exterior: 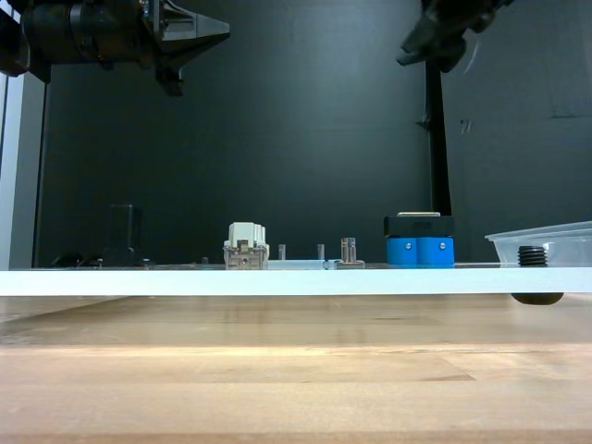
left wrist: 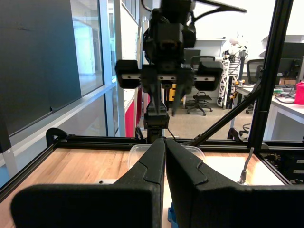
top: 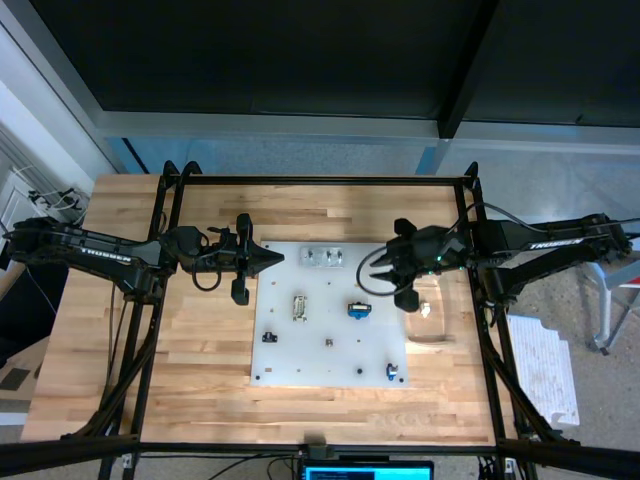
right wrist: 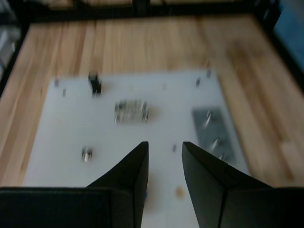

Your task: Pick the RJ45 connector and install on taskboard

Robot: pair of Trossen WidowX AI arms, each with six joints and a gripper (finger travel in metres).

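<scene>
— What do you have here?
— Two arms, one white board (top: 300,350), one clear tray (top: 447,335) holding one white block (top: 426,310), and one blue jack (top: 393,373) at the board's near right corner.
— And the grippers?
— Your left gripper (top: 278,258) hangs high over the board's far left, fingers (left wrist: 152,161) pressed together. Your right gripper (top: 372,272) hangs above its far right, fingers (right wrist: 128,180) apart. I cannot tell where the connector is.

One white board (top: 300,350), one clear tray (top: 442,342), one white block (top: 426,310). Two grippers: left gripper (top: 275,258) above the board's left edge, right gripper (top: 370,272) above its right part.
</scene>
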